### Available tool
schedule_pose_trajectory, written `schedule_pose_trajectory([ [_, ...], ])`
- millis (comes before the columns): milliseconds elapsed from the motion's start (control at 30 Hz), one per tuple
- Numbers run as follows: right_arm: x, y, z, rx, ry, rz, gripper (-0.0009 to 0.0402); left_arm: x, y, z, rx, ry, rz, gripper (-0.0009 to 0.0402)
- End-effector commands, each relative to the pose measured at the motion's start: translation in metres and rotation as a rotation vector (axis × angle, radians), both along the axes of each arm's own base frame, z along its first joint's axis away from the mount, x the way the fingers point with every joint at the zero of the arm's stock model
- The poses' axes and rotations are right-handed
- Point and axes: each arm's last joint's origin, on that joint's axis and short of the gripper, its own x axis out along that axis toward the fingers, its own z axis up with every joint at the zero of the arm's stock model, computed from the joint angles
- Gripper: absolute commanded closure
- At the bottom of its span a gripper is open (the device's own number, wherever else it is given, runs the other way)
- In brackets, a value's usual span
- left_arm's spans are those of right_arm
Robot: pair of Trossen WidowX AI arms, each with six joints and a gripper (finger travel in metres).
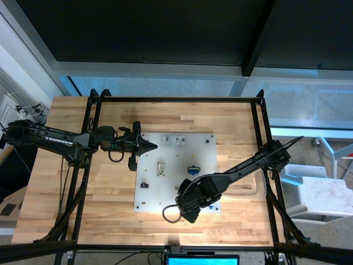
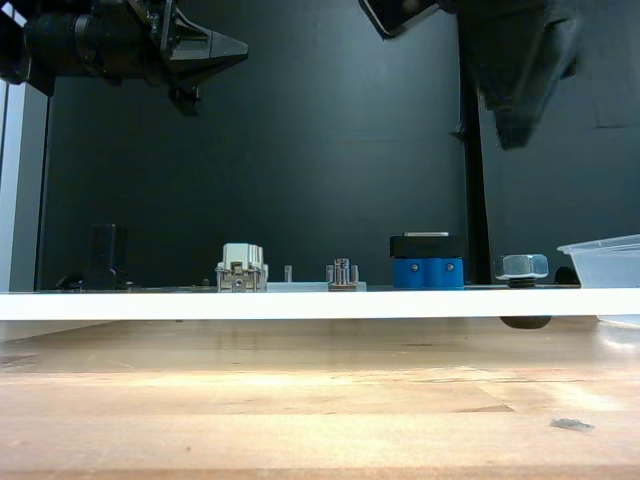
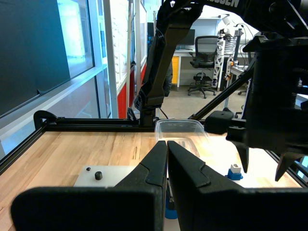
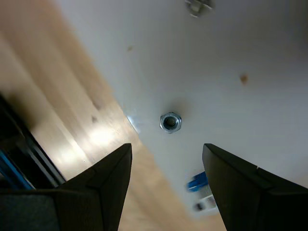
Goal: Pick the M12 fastener and fasten on the M12 threads
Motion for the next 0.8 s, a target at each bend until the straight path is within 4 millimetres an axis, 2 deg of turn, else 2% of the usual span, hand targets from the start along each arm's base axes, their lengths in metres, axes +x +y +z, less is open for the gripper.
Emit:
schedule_pose_trajectory([
  [33,0.001,0.001,-0.002,-0.046,-0.017,0.206,0.0189,0.000,0.000,0.000,0.000,0.000,0.000,0.0393],
  [367,0.000,-0.002,-0.005,-0.092,-0.014,0.373,0.0201,0.000,0.000,0.000,0.000,0.000,0.000,0.0393],
  [433,-0.001,-0.003,-0.010,-0.098,0.002,0.383,0.0226,0.000,0.000,0.000,0.000,0.000,0.000,0.0393],
  [500,-0.003,-0.004,-0.016,-0.104,0.022,0.399,0.0268,0.000,0.000,0.000,0.000,0.000,0.000,0.0393],
  [633,-0.007,-0.005,-0.025,-0.114,0.055,0.411,0.0388,0.000,0.000,0.000,0.000,0.000,0.000,0.0393],
  [667,-0.007,-0.006,-0.027,-0.114,0.058,0.413,0.0399,0.000,0.000,0.000,0.000,0.000,0.000,0.0393],
  [733,-0.007,-0.006,-0.029,-0.119,0.062,0.411,0.0380,0.000,0.000,0.000,0.000,0.000,0.000,0.0393],
  [800,-0.007,-0.006,-0.033,-0.119,0.058,0.414,0.0381,0.000,0.000,0.000,0.000,0.000,0.000,0.0393],
])
